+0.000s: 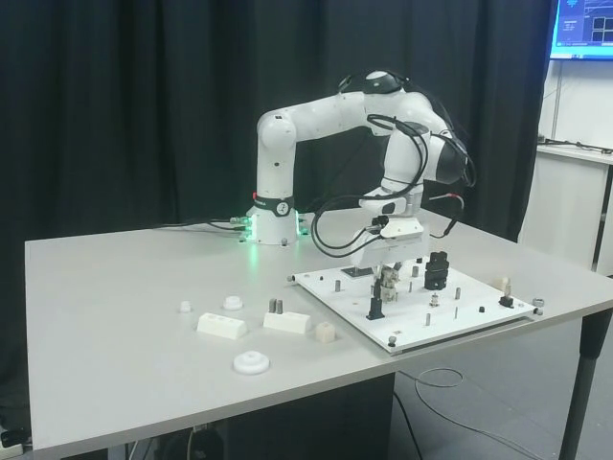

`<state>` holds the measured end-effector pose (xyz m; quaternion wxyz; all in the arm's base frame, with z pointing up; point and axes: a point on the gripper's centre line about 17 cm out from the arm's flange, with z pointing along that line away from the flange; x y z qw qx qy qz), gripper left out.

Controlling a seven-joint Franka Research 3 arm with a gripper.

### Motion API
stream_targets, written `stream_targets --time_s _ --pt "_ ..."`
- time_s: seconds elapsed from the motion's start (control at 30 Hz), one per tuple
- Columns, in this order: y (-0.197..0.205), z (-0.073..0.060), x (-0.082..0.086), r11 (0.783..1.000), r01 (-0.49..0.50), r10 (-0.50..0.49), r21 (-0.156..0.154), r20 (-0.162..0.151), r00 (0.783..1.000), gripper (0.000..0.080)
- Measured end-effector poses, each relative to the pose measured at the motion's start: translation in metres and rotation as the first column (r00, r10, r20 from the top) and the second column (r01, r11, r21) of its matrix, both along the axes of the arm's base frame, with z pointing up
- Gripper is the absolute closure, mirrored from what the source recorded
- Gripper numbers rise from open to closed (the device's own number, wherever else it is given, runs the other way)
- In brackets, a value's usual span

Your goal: Insert waterproof.

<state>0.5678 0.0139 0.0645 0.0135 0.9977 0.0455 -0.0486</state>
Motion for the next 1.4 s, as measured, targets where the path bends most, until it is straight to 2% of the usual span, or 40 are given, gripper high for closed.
stream_targets --time_s 0.37,1.1,1.4 --pt "-0.0003 -0.0002 0.0015 1.0 0.022 -0.022 -0.004 0.009 1.0 0.0485" --pt "-0.0018 -0.0009 0.002 0.999 0.029 -0.027 -0.037 0.048 0.998 0.0485" --pt "-0.0009 -0.0011 0.0025 0.999 0.044 -0.042 -0.028 0.07 0.997 0.0485"
